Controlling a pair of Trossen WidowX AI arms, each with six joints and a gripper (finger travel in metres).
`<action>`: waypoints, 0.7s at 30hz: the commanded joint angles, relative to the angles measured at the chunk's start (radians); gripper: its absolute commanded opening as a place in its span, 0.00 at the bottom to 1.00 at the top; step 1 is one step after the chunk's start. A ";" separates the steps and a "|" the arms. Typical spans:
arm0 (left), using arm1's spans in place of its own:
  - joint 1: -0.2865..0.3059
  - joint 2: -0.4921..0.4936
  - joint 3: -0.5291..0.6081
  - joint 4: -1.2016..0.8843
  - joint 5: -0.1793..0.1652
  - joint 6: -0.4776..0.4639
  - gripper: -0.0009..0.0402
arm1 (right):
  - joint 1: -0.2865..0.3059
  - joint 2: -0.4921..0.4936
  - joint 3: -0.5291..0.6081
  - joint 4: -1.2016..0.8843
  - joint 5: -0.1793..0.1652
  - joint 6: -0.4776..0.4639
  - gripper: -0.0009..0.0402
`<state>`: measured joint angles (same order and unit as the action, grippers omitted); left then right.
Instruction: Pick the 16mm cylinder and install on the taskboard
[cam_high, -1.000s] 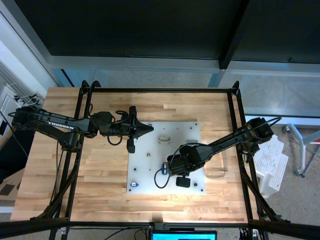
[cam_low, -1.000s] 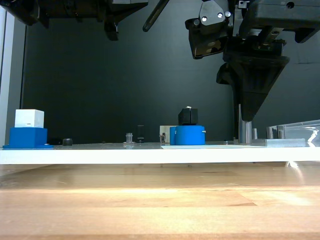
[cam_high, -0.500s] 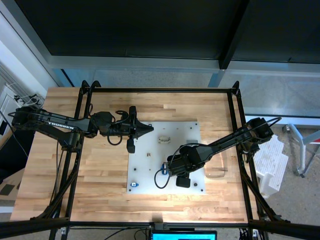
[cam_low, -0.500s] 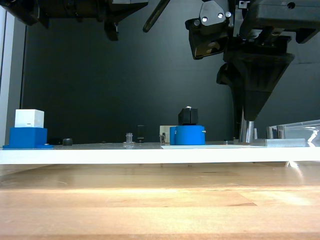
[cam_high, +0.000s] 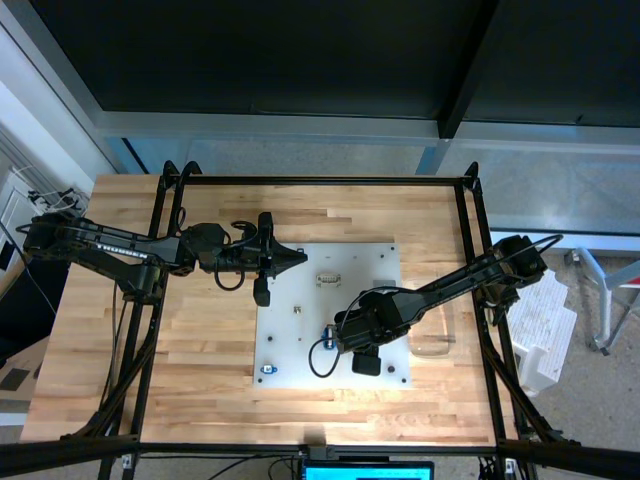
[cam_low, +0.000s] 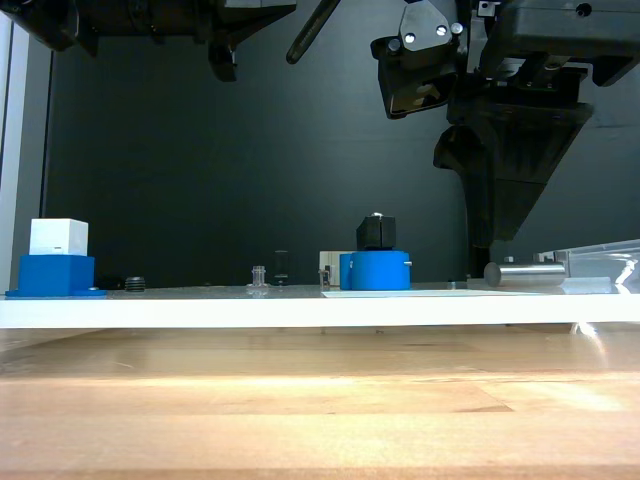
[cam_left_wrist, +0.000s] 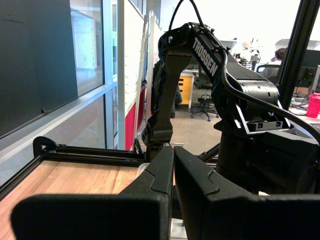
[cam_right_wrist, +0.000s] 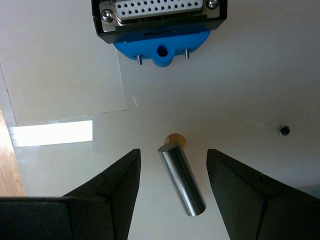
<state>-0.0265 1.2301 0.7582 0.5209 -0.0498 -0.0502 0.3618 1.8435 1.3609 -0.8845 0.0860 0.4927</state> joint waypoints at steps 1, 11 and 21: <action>0.000 0.000 0.000 0.000 0.000 0.000 0.02 | 0.002 0.000 0.001 0.000 -0.001 0.001 0.44; 0.000 0.000 0.000 0.000 0.000 0.000 0.02 | 0.029 -0.002 -0.006 -0.009 0.000 0.000 0.40; 0.000 0.000 0.000 0.000 0.000 0.000 0.02 | 0.104 -0.007 -0.063 -0.014 0.000 -0.003 0.40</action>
<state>-0.0265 1.2301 0.7582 0.5209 -0.0498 -0.0505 0.4564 1.8389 1.3045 -0.8993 0.0853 0.4915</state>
